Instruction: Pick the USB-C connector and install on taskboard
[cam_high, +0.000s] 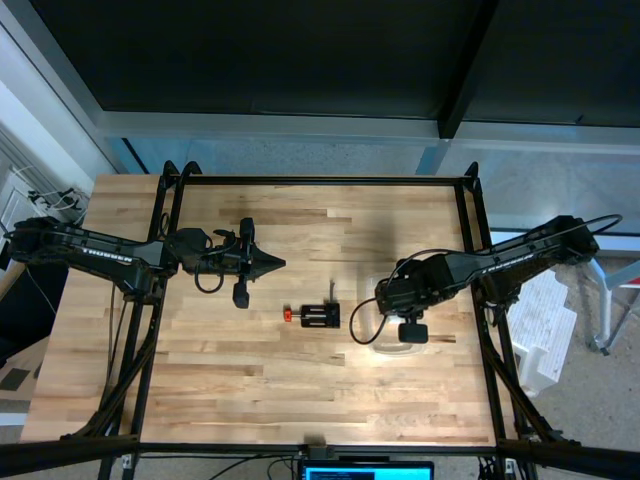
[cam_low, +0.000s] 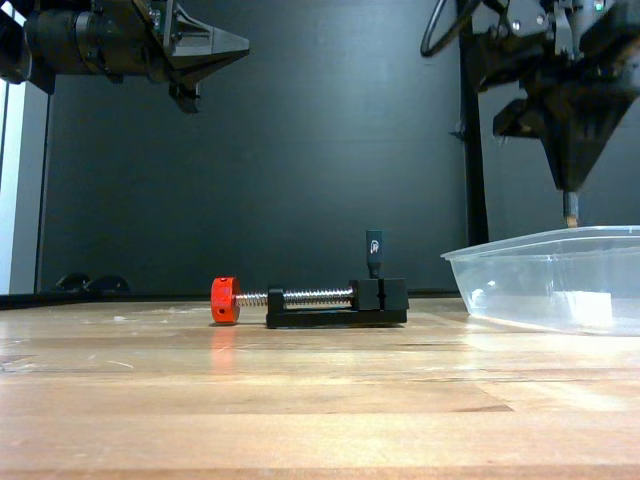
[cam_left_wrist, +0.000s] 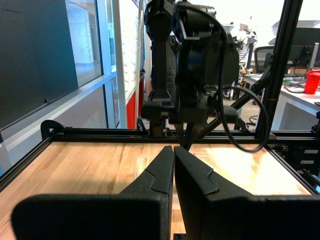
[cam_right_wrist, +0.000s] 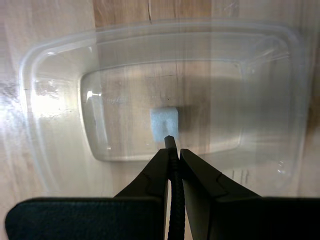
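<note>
The USB-C connector (cam_right_wrist: 170, 144), a slim dark sliver, is pinched between the closed fingers of the right hand (cam_right_wrist: 172, 151), its tip poking out just past them. In the low view the connector (cam_low: 570, 210) hangs below the downward-pointing right hand (cam_low: 570, 186), just above the rim of a clear plastic tray (cam_low: 530, 246). Seen from the right wrist, the tip sits over a small white square (cam_right_wrist: 164, 123) lying on the floor of the tray (cam_right_wrist: 50, 55).

To the tray's left on the wooden table (cam_high: 200, 380), apart from it, rests the taskboard (cam_low: 335, 302), a small black block. Its orange-red knob (cam_low: 225, 300) is at the end away from the tray, on a threaded rod, and a thin dark pin (cam_low: 373, 250) stands upright near the other end. From above, the taskboard (cam_high: 320, 316) lies between the two arms.

The left hand (cam_high: 272, 264) hovers high over the table's left side, well apart from the taskboard and pointing inward. Its fingers (cam_left_wrist: 160, 170) are pressed together on nothing.
</note>
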